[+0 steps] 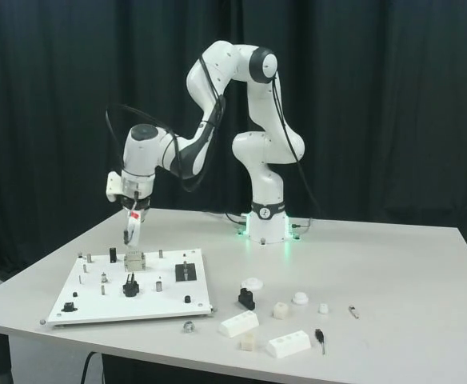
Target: Remove waterproof.
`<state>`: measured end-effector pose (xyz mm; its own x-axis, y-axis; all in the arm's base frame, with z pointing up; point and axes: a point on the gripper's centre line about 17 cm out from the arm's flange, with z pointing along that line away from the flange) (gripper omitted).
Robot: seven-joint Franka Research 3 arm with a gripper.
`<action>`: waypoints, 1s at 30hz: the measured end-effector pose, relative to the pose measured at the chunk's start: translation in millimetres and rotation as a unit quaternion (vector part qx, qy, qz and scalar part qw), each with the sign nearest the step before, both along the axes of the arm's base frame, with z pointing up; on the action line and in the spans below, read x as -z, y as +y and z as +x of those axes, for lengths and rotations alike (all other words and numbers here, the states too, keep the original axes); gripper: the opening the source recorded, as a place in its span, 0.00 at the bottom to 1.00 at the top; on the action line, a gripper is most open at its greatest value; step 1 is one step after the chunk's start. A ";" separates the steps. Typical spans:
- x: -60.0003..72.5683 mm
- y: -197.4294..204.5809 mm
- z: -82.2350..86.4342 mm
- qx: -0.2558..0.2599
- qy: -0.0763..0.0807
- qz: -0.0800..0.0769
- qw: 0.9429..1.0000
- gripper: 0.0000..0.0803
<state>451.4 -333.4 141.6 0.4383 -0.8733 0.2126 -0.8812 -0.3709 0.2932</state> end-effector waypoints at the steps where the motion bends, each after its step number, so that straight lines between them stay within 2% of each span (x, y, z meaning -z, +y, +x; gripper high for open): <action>1: 0.0 -1.6 -0.1 0.005 -0.010 0.002 1.000 1.00; 7: 1.5 -6.9 -2.6 0.036 -0.066 0.017 0.997 1.00; 11: 5.2 -5.5 -6.0 0.052 -0.088 0.027 0.994 1.00; 14: 9.0 -2.6 -9.6 0.054 -0.090 0.036 0.994 1.00; 23: 17.0 4.5 -16.2 0.023 -0.083 0.068 0.994 1.00; 30: 20.1 0.5 -21.8 0.039 -0.090 0.082 0.992 1.00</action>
<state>429.6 -332.9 121.5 0.3355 -0.9325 0.1337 -0.9418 -0.3287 0.0708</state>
